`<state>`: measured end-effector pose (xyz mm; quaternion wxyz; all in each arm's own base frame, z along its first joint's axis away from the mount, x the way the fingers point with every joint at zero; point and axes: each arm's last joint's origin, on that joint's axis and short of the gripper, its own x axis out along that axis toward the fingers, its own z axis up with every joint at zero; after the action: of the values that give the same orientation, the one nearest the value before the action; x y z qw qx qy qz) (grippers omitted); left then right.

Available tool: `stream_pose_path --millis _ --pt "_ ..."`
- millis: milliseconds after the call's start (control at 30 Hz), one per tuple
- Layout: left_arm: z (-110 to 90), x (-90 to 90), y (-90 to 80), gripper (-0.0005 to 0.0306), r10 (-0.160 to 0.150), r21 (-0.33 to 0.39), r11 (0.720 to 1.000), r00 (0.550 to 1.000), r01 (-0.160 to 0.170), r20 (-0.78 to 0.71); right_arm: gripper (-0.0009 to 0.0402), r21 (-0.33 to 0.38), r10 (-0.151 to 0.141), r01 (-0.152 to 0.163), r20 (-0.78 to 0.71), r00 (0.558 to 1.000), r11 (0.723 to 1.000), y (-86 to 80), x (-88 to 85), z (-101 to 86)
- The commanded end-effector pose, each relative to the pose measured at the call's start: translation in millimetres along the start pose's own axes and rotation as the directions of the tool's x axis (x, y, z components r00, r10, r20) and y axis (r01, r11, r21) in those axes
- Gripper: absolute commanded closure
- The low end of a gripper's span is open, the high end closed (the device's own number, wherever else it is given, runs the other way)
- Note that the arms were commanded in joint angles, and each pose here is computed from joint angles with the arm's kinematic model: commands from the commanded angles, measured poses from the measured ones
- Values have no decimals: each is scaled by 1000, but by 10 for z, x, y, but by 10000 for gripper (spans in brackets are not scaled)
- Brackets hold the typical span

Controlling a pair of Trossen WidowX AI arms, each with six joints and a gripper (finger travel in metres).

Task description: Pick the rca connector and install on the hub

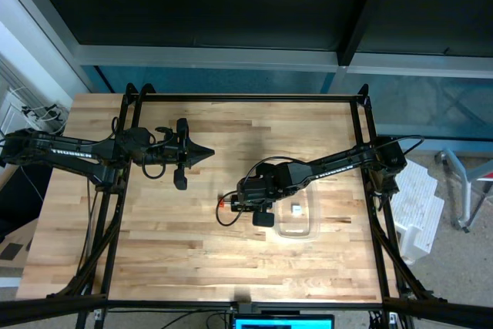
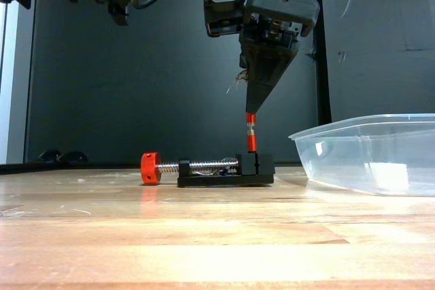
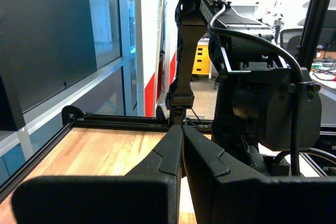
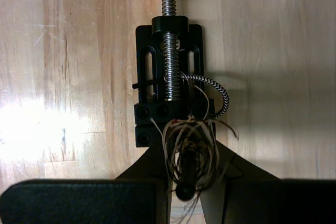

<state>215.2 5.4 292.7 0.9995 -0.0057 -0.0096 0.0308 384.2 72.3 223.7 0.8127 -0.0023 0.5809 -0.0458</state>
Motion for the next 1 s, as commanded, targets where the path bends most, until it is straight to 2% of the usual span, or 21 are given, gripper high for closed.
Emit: stream_pose_path --millis 33,800,900,1000 --pt "0 0 0 300 0 0 1000 1000 0 0 387 1 2 -2 5 1000 1000 4 38 -14" --pt "0 0 0 300 0 0 1000 1000 0 0 384 1 1 -1 5 1000 1000 1 101 -50" --pt "0 0 0 300 0 0 1000 1000 0 0 373 1 11 -11 5 1000 1000 4 94 -45" --pt "0 0 0 300 0 0 1000 1000 0 0 346 -1 13 -13 11 1000 1000 4 79 -35"
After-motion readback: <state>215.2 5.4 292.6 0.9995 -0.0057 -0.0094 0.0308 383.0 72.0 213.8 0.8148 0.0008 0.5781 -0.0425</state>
